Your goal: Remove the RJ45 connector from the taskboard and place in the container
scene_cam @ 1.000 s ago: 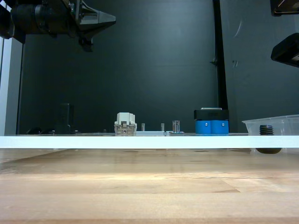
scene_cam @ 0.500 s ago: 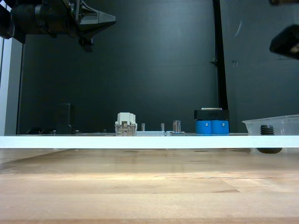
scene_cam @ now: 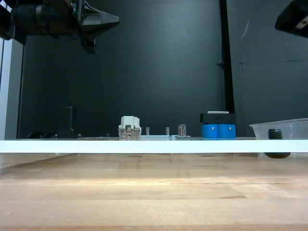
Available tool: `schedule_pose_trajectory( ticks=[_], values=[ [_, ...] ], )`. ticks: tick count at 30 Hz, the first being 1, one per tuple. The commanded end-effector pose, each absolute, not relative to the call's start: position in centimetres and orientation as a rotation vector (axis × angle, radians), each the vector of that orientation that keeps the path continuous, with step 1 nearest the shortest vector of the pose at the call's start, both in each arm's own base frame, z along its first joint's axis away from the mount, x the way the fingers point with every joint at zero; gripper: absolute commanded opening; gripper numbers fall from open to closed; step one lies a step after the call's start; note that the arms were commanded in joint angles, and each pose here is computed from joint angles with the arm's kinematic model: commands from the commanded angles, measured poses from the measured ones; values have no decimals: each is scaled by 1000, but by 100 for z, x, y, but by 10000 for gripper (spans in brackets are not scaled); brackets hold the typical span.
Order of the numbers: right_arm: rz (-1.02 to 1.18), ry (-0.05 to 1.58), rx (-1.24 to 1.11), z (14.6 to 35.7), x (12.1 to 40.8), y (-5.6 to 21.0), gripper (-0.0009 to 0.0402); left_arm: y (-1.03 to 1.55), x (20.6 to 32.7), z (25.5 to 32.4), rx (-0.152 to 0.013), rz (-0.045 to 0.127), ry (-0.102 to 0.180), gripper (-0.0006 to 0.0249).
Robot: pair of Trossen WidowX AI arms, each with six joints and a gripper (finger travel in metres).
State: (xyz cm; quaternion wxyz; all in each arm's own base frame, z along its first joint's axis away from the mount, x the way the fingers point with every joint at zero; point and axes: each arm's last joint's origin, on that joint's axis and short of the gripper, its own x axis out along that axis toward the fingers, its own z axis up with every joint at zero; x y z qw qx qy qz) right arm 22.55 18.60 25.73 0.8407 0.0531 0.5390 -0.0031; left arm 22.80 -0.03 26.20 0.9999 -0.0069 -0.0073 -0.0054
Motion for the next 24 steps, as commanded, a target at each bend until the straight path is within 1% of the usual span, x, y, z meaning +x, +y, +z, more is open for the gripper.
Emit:
schedule_pose_trajectory(
  ticks=[1, 6, 12, 21, 24],
  values=[
    [0, 1139, 117, 2581, 2257, 1869, 0, -4, 2281, 2619, -13, -11, -14, 0],
    [-4, 1141, 118, 2592, 2241, 1854, 0, -3, 2281, 2619, -13, -11, -14, 0],
    [-20, 1154, 123, 2616, 2145, 1769, 0, -3, 2281, 2619, -13, -11, -14, 0],
    [-38, 1154, 148, 2596, 1891, 1548, 2, -3, 2281, 2619, -13, -10, -14, 0],
    [-39, 1155, 150, 2579, 1801, 1467, 17, -3, 2281, 2619, -13, -11, -14, 0]
  ],
)
